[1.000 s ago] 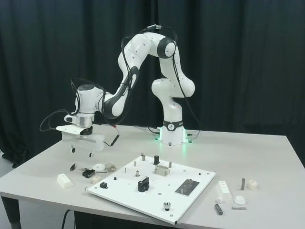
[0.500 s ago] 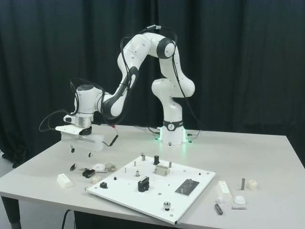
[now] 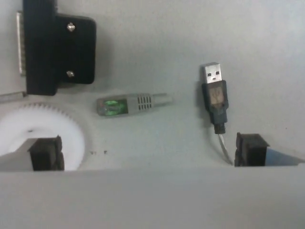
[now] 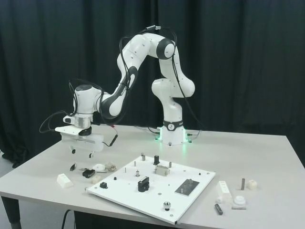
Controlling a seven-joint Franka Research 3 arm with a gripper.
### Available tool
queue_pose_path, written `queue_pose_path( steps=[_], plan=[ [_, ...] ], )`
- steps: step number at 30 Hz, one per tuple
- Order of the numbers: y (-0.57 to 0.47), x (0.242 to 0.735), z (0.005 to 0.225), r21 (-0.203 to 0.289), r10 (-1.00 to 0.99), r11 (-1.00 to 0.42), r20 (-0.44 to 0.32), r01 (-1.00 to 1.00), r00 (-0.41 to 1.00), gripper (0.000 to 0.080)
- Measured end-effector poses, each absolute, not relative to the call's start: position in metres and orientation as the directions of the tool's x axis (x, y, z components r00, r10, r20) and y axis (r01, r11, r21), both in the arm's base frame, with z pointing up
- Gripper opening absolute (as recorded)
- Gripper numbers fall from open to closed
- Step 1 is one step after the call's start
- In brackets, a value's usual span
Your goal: Remove square peg 3.
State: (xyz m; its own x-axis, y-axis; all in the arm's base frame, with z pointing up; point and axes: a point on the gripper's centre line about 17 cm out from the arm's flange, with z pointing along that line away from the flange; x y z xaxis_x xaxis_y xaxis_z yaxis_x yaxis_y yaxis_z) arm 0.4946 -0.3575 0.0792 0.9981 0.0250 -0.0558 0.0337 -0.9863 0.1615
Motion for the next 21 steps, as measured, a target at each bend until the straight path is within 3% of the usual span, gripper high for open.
queue_pose_path(
  steps=[21],
  plan=[
    [-0.346,0.494,0.086,0.096,0.103,-0.989,-0.100,0.113,0.990,0.0800]
  ],
)
